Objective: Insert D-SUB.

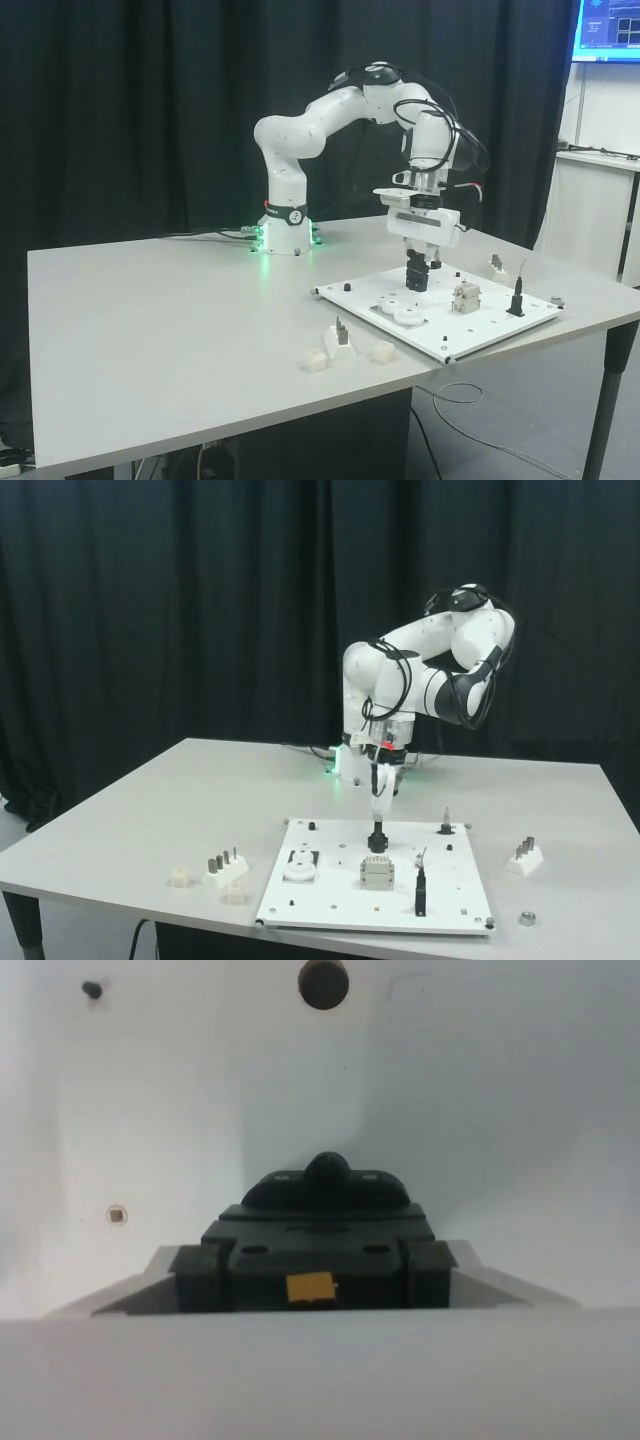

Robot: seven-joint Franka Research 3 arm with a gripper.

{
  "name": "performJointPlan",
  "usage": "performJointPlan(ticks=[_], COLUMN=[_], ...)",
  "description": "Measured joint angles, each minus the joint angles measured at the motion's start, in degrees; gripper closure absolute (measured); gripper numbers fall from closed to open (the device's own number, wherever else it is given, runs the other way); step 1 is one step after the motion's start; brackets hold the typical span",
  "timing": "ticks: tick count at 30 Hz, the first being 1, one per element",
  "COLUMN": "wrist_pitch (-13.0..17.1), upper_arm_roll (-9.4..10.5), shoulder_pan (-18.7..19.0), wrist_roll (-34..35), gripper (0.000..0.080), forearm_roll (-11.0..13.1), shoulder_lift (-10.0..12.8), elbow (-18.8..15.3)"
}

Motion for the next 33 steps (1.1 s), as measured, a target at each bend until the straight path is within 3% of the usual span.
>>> performJointPlan(ticks=[30,31,33], wrist_pitch=[-0.3,-0.3,-0.3], upper_arm_roll=[-0.04,-0.06,-0.15], shoulder_pan=[-0.3,-0.4,-0.5], wrist_roll=[-2.5,-2.1,-1.5], gripper=[0.0425,0.0246,0.0246], forearm_roll=[0.1,0.1,0.1], shoulder_lift=[0.0,0.1,0.1], elbow=[0.0,0.0,0.0])
